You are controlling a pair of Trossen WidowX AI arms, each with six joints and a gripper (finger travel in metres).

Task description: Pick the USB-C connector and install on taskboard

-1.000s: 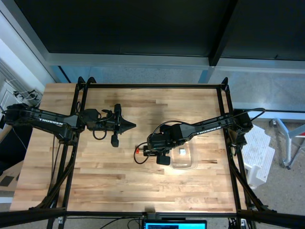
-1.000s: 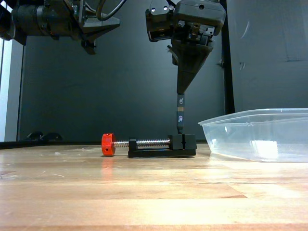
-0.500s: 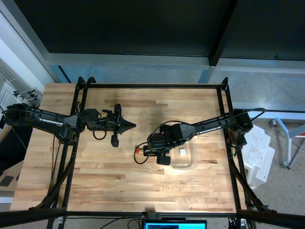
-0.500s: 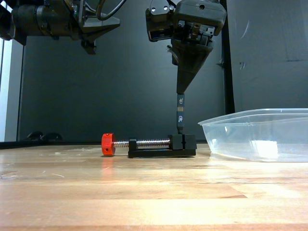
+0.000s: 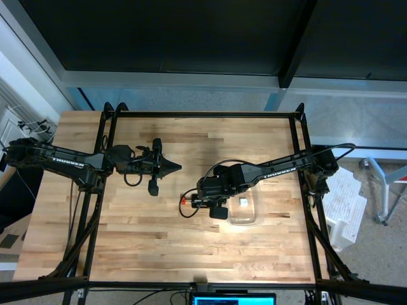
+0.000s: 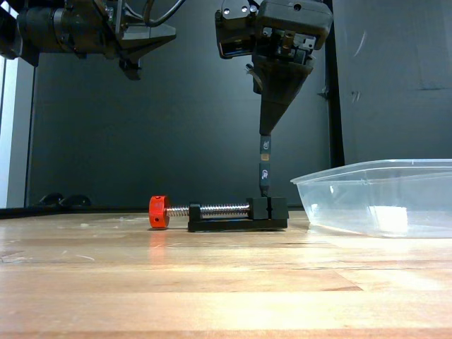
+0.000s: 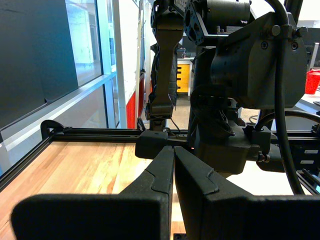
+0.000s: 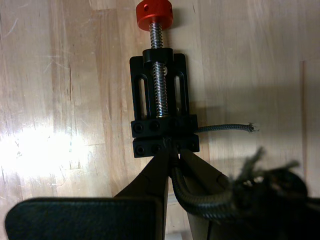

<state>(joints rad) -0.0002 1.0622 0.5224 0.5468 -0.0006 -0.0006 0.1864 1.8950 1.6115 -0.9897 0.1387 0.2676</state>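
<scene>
Nipped shut in the right gripper (image 6: 265, 133): the top of the upright USB-C connector (image 6: 264, 169), lower end touching the taskboard (image 6: 236, 215) straight beneath the claw (braided cable (image 8: 192, 197) trailing back between the fingers). Out from there, the board's red-orange knob (image 6: 158, 212) toward the left arm, and a clear plastic tray (image 6: 353, 194) with a small white piece (image 6: 390, 217) near on the opposite side. Well apart and higher, the left gripper (image 6: 169, 32), fingers pressed together.

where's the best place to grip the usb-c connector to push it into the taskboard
By its upper end, from straight above: the USB-C connector stands upright, lower end at the taskboard, so only the top is free. The right gripper pinches it there; the left gripper hangs shut, off to the left.
</scene>
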